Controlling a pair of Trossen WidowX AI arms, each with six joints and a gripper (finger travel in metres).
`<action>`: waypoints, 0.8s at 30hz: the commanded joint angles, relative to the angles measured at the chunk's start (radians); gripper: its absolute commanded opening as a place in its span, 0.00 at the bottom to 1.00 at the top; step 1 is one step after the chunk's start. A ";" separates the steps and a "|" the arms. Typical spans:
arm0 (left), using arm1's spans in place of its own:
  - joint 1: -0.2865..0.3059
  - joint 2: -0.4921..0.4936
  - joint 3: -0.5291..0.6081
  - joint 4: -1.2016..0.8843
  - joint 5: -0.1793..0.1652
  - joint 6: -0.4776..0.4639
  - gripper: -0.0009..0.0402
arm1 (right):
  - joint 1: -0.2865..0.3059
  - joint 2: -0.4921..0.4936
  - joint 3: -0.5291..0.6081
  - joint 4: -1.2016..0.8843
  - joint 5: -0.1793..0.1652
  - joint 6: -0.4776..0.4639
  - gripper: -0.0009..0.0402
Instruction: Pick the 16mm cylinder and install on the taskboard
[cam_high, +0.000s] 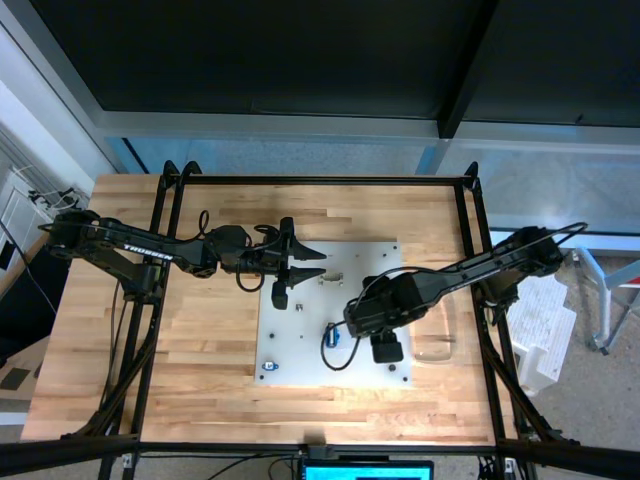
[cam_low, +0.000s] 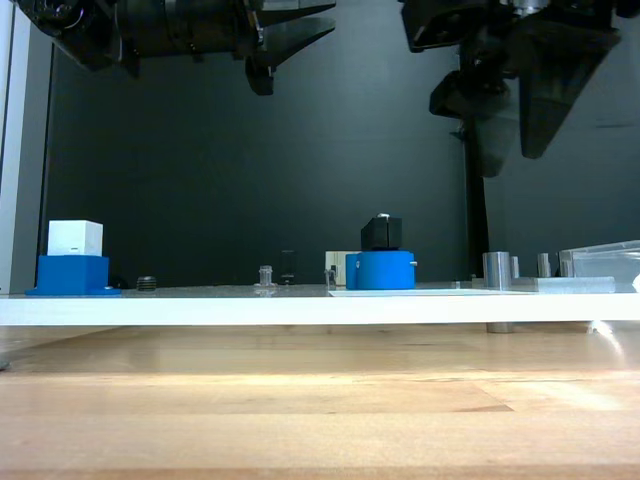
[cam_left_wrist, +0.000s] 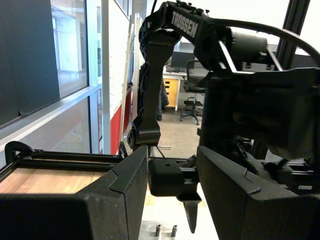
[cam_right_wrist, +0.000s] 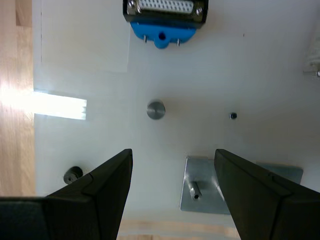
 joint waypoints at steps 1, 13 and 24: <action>0.000 0.000 0.000 0.000 0.000 0.000 0.34 | 0.001 -0.024 -0.037 0.021 0.013 0.006 0.58; 0.000 0.000 0.000 0.000 0.000 0.000 0.34 | 0.002 -0.041 -0.043 0.039 0.017 0.005 0.57; 0.000 0.000 0.000 0.000 0.000 0.000 0.34 | -0.033 -0.303 -0.209 0.283 0.119 -0.016 0.39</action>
